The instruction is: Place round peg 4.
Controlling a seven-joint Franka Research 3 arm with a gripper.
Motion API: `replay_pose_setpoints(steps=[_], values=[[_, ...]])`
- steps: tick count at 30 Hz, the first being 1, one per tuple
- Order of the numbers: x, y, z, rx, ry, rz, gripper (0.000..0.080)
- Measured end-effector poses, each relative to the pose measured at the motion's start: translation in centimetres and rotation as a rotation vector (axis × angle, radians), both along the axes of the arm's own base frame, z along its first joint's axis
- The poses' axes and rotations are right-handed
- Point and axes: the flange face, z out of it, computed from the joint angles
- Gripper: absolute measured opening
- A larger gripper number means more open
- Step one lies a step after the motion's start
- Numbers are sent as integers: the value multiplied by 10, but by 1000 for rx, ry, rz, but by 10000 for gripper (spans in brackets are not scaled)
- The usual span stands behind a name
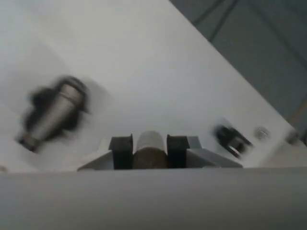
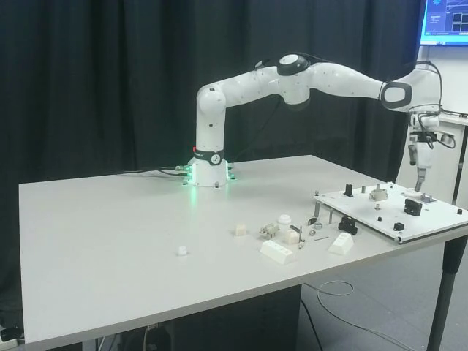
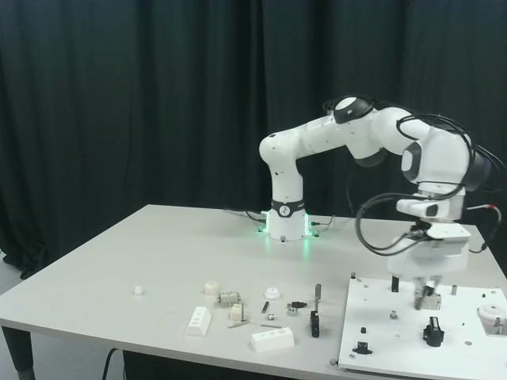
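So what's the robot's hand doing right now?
Hand shut on round peg. Peg held above white board. Nothing blocking beneath that I can see.

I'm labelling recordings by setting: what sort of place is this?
Probably a robotics lab or test cell: a white arm bolted to a grey table, black curtains behind it, and a white assembly board with small parts.

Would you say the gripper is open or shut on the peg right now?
Shut on the round peg: in the wrist view both black fingers of the gripper press against its sides above the white board.
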Motion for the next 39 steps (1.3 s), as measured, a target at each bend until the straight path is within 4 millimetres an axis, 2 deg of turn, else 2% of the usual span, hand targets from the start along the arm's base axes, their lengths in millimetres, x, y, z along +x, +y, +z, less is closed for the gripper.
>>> replay_pose_setpoints(steps=[15,29,39], values=[[31,-86,9,-151,70,-28,146],[50,-175,0,-206,144,-27,146],[56,-228,-6,-203,167,-32,146]])
